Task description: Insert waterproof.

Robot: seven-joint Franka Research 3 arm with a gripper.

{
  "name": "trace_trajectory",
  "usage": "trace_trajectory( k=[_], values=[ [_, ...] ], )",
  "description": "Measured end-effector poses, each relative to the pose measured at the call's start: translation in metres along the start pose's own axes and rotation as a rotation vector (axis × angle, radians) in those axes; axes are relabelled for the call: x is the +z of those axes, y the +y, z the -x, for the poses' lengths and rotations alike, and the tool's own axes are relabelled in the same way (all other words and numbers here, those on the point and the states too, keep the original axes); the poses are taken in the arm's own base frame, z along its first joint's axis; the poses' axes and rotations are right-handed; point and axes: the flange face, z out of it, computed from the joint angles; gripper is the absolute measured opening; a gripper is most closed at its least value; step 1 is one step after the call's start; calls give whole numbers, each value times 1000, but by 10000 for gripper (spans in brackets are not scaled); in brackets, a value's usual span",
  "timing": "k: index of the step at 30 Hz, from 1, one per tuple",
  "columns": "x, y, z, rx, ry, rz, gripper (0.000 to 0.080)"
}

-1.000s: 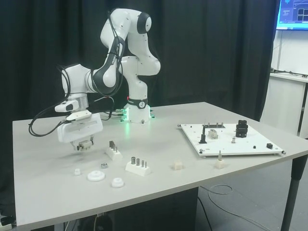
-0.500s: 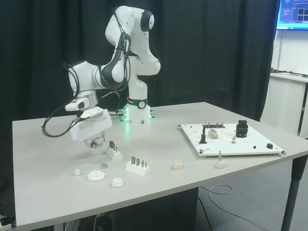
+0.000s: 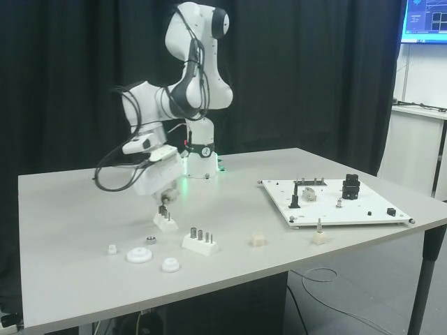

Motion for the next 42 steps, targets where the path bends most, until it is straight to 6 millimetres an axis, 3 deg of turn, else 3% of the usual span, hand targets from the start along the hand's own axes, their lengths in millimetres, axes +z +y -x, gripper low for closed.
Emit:
trace_trajectory(
  k=[16,42],
  values=[
    [3,-107,-5,-103,-8,-63,619],
    [23,-321,-3,-163,-74,-56,619]
  ],
)
